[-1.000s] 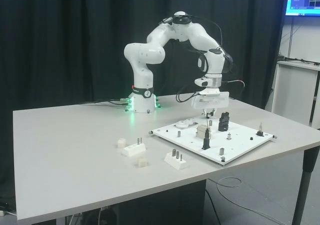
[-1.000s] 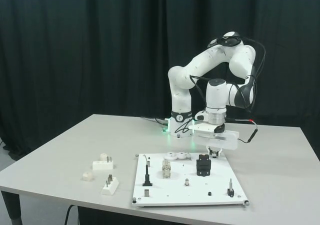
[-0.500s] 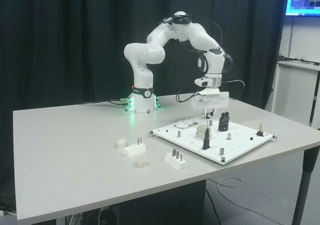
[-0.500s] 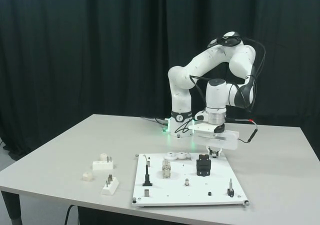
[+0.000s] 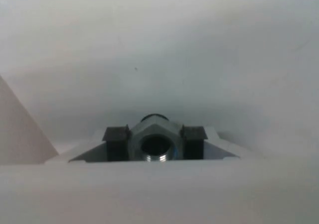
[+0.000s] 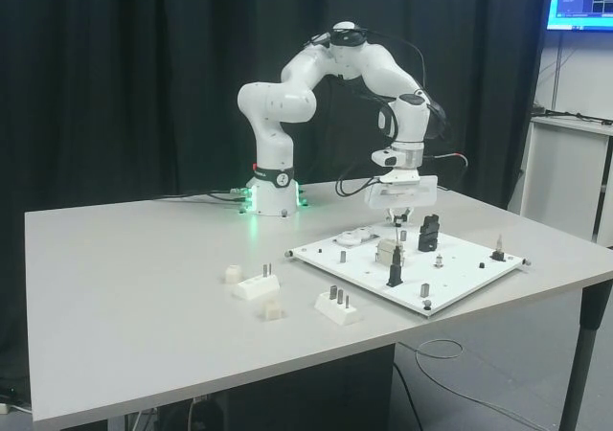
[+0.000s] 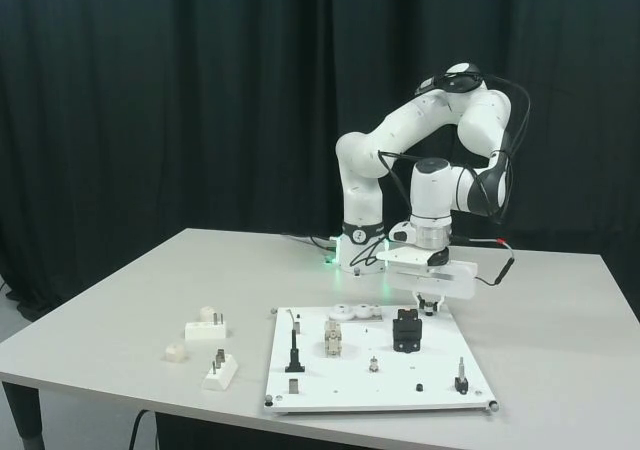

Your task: Insert bolt 4.

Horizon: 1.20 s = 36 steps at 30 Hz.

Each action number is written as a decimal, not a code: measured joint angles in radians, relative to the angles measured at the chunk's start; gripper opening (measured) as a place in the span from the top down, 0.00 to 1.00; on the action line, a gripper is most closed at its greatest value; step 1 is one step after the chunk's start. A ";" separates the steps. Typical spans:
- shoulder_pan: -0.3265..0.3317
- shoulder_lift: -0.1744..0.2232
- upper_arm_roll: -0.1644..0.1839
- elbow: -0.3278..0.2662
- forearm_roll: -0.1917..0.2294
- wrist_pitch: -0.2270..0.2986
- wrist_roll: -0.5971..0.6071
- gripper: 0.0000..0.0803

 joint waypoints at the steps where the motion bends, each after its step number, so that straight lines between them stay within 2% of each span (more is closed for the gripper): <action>1: 0.000 0.000 0.000 0.000 0.001 0.000 0.002 0.72; 13: -0.001 0.000 0.000 -0.006 0.016 0.001 0.017 0.72; 28: 0.000 0.000 0.000 -0.006 0.018 0.000 0.168 0.72; 36: 0.010 -0.007 0.000 -0.008 0.015 0.007 0.193 0.72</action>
